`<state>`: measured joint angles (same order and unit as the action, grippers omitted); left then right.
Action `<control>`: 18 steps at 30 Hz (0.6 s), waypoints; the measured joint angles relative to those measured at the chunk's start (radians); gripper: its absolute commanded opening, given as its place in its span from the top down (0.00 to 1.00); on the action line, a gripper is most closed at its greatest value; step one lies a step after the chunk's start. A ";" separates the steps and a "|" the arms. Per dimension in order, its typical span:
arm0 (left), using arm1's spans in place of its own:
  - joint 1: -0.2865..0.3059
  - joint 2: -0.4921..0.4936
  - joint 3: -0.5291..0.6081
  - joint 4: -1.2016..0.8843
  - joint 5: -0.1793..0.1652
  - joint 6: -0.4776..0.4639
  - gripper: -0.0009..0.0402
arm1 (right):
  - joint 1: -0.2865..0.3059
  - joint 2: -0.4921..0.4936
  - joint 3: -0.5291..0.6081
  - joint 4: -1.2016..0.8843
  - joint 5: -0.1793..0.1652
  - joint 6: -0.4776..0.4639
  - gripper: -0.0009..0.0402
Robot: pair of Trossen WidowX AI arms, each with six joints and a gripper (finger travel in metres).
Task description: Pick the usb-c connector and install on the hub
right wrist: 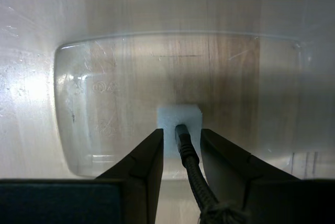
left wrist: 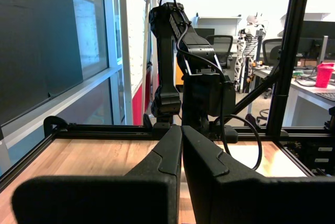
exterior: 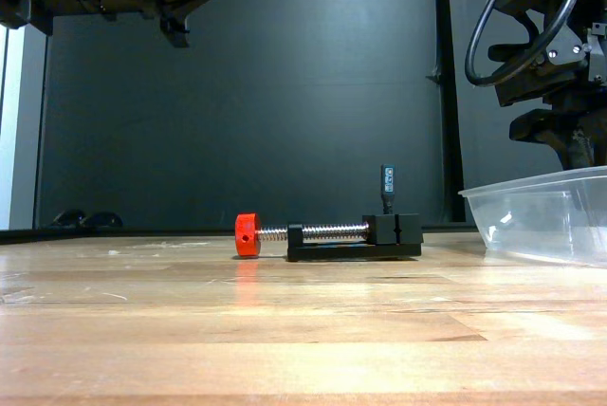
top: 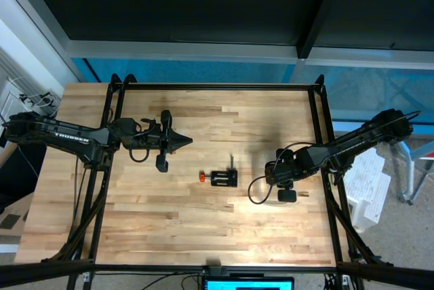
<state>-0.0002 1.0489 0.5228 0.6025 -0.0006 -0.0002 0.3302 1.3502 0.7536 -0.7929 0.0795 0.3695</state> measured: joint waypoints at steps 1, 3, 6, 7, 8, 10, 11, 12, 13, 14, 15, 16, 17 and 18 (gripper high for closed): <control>0.000 0.000 0.000 0.000 0.000 0.000 0.98 | 0.000 0.000 0.000 0.000 0.000 0.000 0.81; 0.000 0.000 0.000 0.000 0.000 0.000 0.98 | 0.000 0.000 0.000 -0.002 0.000 0.000 0.83; 0.000 0.000 0.000 0.000 0.000 0.000 0.98 | 0.000 0.000 0.001 -0.002 0.000 0.000 0.87; 0.000 0.000 0.000 0.000 0.000 0.000 0.98 | 0.000 0.000 0.001 -0.002 0.000 0.000 0.88; 0.000 0.000 0.000 0.000 0.000 0.000 0.98 | 0.000 0.000 0.001 -0.002 0.000 0.000 0.89; 0.000 0.000 0.000 0.000 0.000 0.000 0.98 | 0.000 0.000 0.002 -0.002 0.000 0.000 0.92; 0.000 0.000 0.000 0.000 0.000 0.000 0.98 | 0.000 0.000 0.002 -0.002 0.000 0.000 0.93; 0.000 0.000 0.000 0.000 0.000 0.000 0.98 | 0.000 0.000 0.002 -0.002 0.000 0.000 0.94; 0.000 0.000 0.000 0.000 0.000 0.000 0.98 | 0.000 0.000 0.002 -0.002 -0.001 0.000 0.96; 0.000 0.000 0.000 0.000 0.000 0.000 0.98 | 0.000 0.000 0.002 -0.002 0.000 0.000 0.97; 0.000 0.000 0.000 0.000 0.000 0.000 0.98 | 0.000 0.000 0.002 -0.002 0.000 0.000 0.99; 0.000 0.000 0.000 0.000 0.000 0.000 0.98 | 0.000 0.000 0.002 -0.002 -0.001 0.000 0.98; 0.000 0.000 0.000 0.000 0.000 0.000 0.98 | 0.000 0.000 0.002 -0.002 -0.001 0.000 0.97; 0.000 0.000 0.000 0.000 0.000 0.000 0.98 | 0.000 0.000 0.002 -0.002 0.000 0.000 0.97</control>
<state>-0.0002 1.0489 0.5228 0.6025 -0.0006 -0.0006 0.3298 1.3502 0.7555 -0.7948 0.0792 0.3695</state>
